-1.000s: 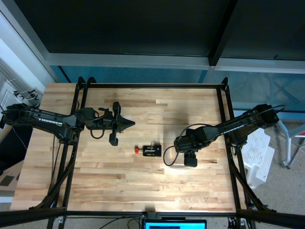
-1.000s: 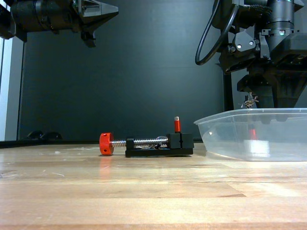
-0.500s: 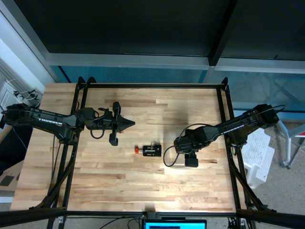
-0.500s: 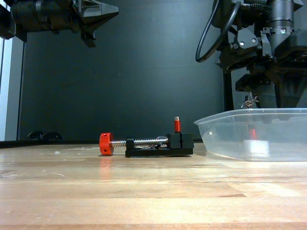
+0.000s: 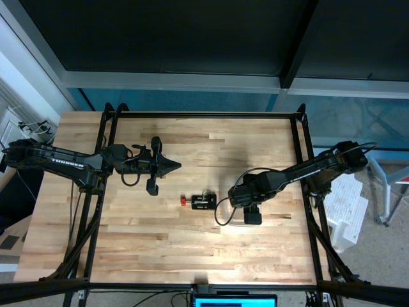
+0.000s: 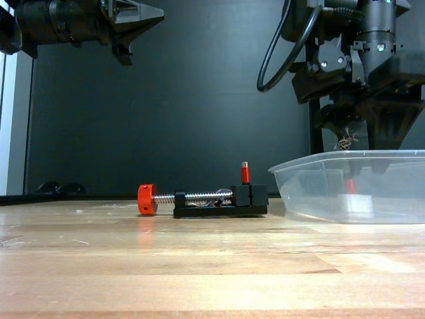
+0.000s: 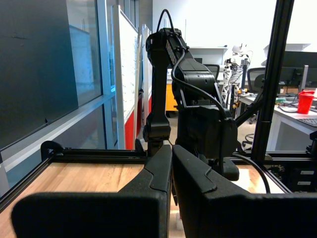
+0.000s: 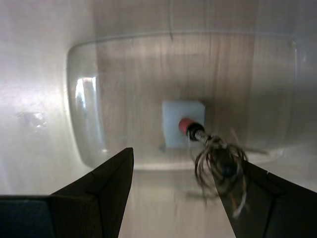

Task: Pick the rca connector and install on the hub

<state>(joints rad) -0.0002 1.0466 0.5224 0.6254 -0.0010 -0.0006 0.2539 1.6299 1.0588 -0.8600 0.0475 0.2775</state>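
Pick step; grasp not yet made. Above clear tray hangs right gripper, jaws wide, empty. Below it rca connector, apparently leaning on white square mid-tray. Mid-table: hub. Over table's left side: left gripper, closed, empty. Next: descend, pinch plug.

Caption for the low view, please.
Right gripper hangs over the clear tray beside the hub; left gripper parked high at left.
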